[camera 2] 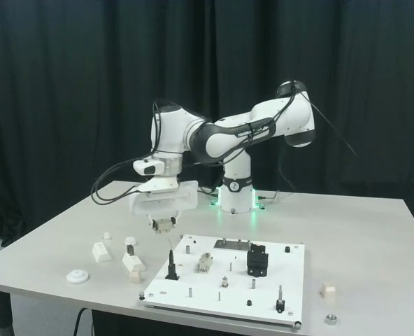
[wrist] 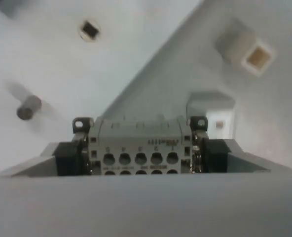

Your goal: Place waterproof.

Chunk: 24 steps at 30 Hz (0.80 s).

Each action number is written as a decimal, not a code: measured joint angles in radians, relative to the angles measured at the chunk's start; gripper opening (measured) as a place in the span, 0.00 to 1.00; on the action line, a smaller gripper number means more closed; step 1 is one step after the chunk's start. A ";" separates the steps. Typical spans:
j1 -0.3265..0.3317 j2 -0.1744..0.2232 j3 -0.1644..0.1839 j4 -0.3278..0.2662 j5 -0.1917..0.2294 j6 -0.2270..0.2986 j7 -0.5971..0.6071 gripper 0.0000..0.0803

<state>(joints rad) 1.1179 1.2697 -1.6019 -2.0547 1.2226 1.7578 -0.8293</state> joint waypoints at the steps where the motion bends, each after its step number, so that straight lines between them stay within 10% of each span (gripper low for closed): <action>1: -0.001 0.001 0.000 -0.008 -0.001 0.003 0.012 0.65; 11: -0.016 0.002 -0.003 -0.085 -0.001 0.031 0.180 0.65; 24: -0.037 0.003 0.004 -0.174 0.106 0.060 0.370 0.65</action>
<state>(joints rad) 1.0810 1.2725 -1.5977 -2.2291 1.3287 1.8176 -0.4596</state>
